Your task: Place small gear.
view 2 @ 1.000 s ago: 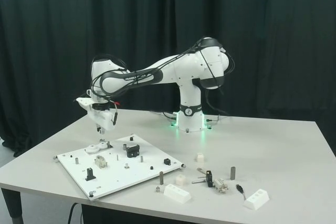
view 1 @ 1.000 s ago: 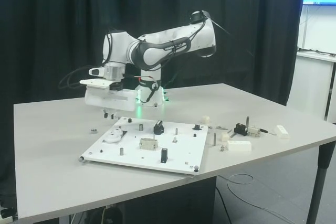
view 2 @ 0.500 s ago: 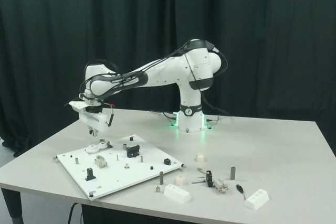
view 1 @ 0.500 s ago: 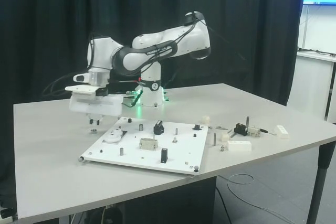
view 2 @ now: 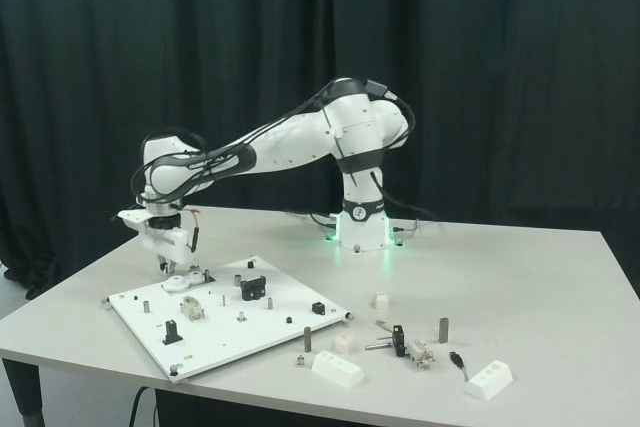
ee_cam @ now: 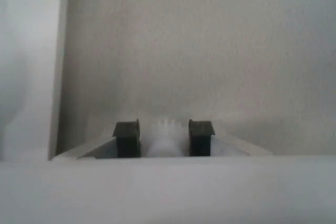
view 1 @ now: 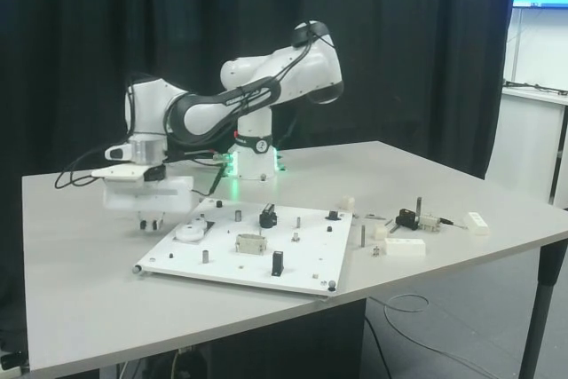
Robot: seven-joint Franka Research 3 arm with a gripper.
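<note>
A: Progress so far?

B: Picked up, not placed. Small gear (ee_cam: 166,139) pinched between the black fingers (ee_cam: 127,138) of the tool (view 1: 148,223), hanging over bare grey surface (view 1: 80,246) just off the white board's (view 1: 311,259) edge.

A: Left to do?

B: Probably carry across to the board, find the gear's seat, lower, release.

A: Anything in the way?

B: White round part (view 1: 188,232) just beside the tool, pegs and black blocks (view 1: 267,216) further in. Loose pieces (view 2: 400,342) well apart, past the board's far side.
</note>
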